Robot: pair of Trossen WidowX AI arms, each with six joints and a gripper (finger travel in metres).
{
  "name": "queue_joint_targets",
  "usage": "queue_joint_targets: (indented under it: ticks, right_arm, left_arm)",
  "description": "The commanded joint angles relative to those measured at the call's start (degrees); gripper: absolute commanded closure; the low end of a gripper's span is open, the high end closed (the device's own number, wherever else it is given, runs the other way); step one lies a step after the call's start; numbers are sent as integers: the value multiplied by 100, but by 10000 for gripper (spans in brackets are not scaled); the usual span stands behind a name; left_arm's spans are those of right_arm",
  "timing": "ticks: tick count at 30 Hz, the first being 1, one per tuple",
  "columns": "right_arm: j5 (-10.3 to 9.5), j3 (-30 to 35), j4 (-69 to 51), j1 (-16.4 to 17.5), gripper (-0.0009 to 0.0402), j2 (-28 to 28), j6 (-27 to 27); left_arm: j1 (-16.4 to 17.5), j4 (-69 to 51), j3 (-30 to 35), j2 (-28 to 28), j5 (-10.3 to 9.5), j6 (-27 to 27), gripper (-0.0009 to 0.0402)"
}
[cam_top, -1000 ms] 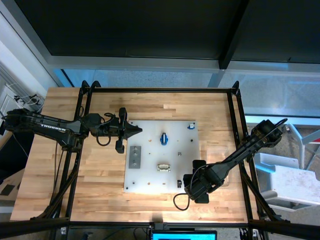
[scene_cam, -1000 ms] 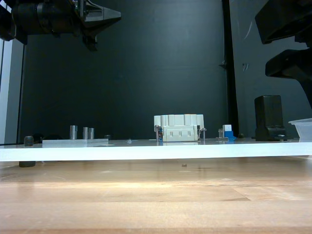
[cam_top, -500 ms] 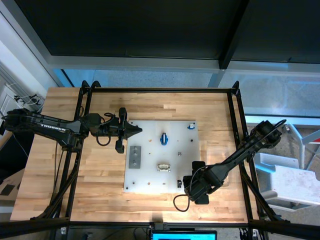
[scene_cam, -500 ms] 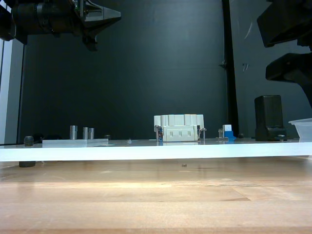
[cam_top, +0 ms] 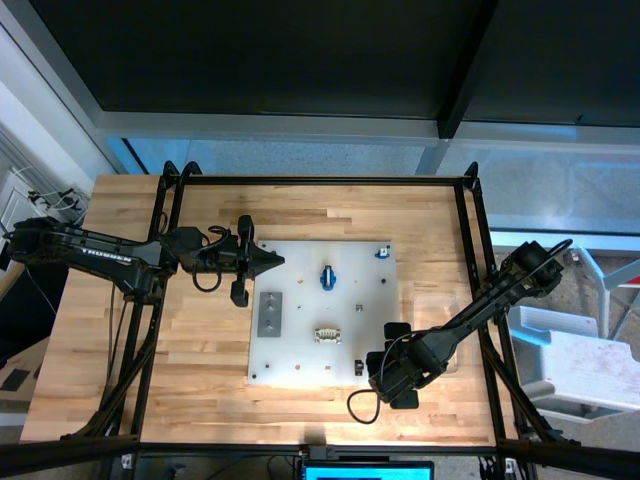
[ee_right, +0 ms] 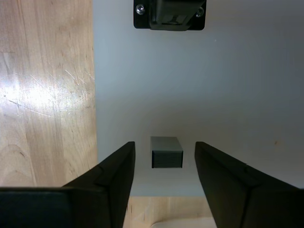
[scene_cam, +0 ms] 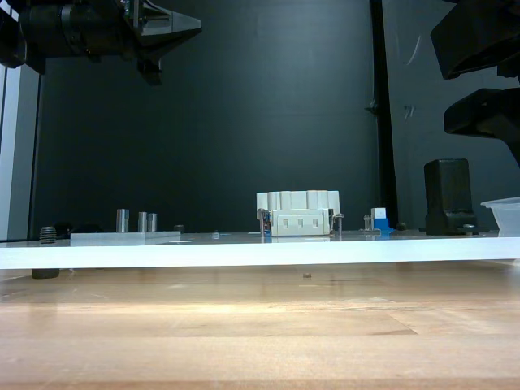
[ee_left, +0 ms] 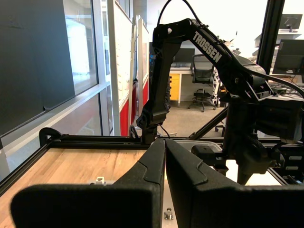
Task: Pick the 16mm bar from the taskboard and place it in the container
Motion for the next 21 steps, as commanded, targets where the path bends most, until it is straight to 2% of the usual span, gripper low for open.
queue_joint_targets:
  ticks: [1, 21]
  right_arm:
    - [-7, 2, 2, 2, 251, 0, 7]
    - [-55, 2, 2, 2, 360, 0, 7]
  left_arm:
    - [2, 0, 2, 0, 2, 0, 393]
    - [0, 0, 2, 0, 2, 0, 393]
